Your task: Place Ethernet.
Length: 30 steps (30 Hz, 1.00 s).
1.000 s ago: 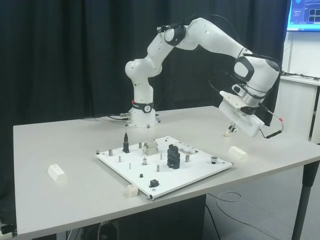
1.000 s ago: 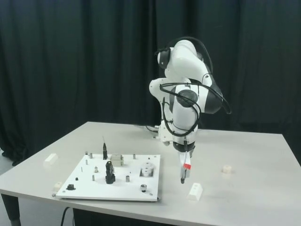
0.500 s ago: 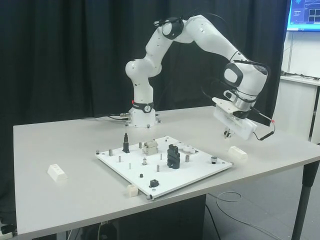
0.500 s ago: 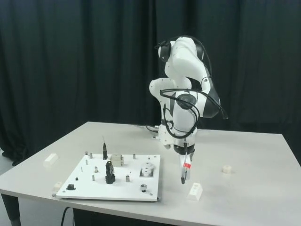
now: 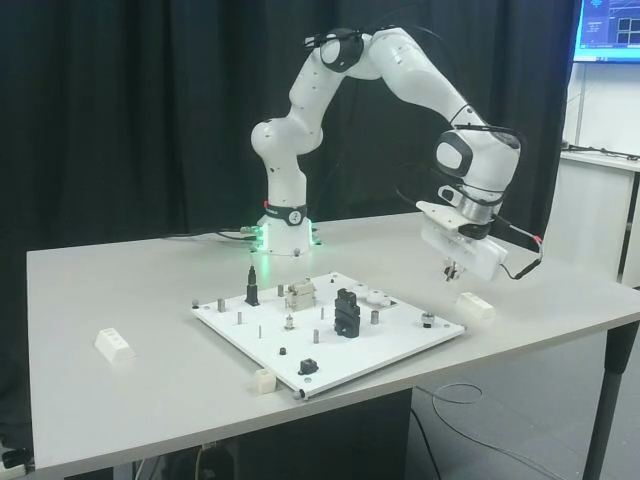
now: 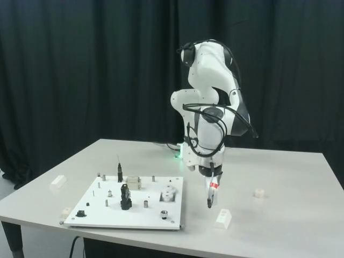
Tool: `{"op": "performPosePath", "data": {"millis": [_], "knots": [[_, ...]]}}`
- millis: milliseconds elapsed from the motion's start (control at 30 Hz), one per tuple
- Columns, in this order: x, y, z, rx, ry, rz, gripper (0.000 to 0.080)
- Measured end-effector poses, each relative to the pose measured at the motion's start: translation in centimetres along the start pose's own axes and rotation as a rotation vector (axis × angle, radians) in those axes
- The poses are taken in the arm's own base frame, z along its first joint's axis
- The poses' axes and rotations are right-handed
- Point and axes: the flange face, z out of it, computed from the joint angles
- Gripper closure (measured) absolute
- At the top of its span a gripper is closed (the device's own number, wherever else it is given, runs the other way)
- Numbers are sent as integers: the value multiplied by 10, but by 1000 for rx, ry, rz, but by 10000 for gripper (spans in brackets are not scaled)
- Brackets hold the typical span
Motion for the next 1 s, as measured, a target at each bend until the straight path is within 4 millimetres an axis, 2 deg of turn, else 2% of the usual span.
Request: {"op": "performPosePath", "data": {"millis": [500,533,800,833,1000], "knots": [[3,-1,7,25,-21,44,726],[3,-1,7,26,-22,45,678],[3,0,8,29,-17,45,678],[3,1,8,29,-17,44,106],[2,2,7,31,-22,46,106]]}}
